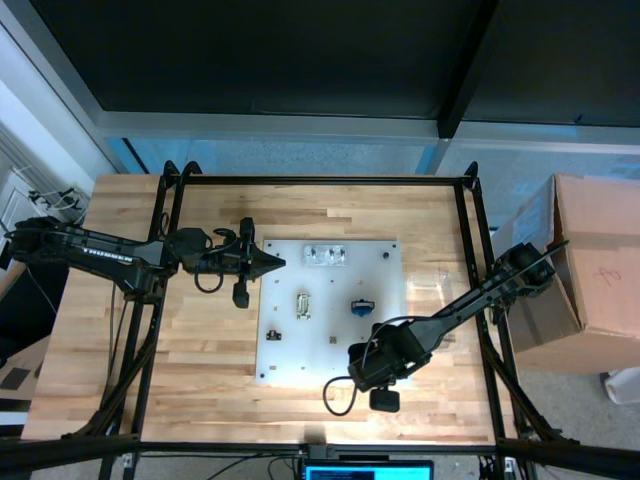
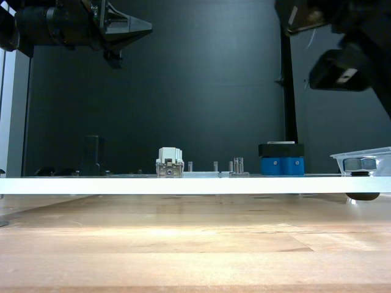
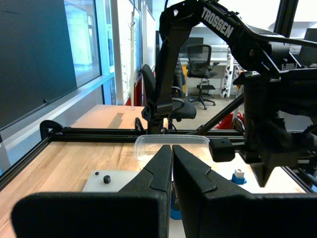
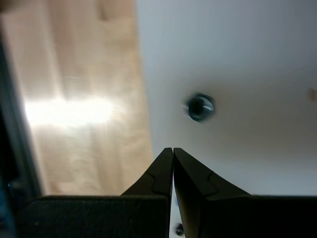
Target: Unfasten the M12 nut and place it in the container
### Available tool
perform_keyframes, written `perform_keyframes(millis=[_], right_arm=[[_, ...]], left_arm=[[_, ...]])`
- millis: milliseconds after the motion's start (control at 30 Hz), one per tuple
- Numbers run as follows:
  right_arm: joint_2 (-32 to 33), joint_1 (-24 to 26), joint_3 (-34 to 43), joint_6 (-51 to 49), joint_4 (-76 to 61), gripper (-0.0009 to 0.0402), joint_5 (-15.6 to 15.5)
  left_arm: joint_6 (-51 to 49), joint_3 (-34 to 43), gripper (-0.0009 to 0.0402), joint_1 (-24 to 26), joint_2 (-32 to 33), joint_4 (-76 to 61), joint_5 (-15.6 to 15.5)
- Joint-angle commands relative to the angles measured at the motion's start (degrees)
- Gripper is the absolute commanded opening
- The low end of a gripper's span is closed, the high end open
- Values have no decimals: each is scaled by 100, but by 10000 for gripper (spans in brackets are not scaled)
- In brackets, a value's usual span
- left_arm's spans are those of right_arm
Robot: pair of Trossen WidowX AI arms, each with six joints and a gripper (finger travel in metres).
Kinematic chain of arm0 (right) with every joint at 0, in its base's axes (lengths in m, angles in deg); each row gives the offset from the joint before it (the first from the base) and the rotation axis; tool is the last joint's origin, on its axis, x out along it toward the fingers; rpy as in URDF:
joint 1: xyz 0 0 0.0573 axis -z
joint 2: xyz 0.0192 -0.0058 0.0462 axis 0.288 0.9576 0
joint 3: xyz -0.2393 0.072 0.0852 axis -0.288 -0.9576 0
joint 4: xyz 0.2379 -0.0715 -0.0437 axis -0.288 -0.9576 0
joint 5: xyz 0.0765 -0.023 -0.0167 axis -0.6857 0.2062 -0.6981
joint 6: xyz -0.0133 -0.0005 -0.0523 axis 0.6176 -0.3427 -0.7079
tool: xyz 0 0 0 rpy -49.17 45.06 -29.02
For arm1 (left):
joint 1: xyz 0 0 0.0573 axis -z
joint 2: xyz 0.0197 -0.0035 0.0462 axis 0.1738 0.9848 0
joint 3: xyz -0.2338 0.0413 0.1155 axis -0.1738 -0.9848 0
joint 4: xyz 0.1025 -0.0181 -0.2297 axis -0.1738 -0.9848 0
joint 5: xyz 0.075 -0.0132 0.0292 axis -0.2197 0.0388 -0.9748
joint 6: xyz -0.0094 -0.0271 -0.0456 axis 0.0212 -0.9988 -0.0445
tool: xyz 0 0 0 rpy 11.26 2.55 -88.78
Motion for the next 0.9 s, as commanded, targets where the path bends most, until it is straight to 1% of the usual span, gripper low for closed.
perform_keyframes(millis=[33, 267, 433, 467, 567, 900], right_arm=[[129, -2, 0, -92, 118, 0, -7], [407, -2, -9, -166, 319, 0, 13], [474, 0, -35, -212, 415, 0, 20], [474, -2, -42, -212, 424, 0, 39], [466, 0, -39, -199, 380, 0, 278], [463, 0, -42, -151, 291, 0, 345]], left_arm=[[2, 0, 0, 0, 0, -9, 0], [2, 0, 0, 0, 0, -4, 0], [2, 0, 0, 0, 0, -4, 0], [2, 0, 0, -2, 0, -2, 0], [2, 0, 0, -2, 0, -2, 0], [2, 0, 0, 0, 0, -2, 0]])
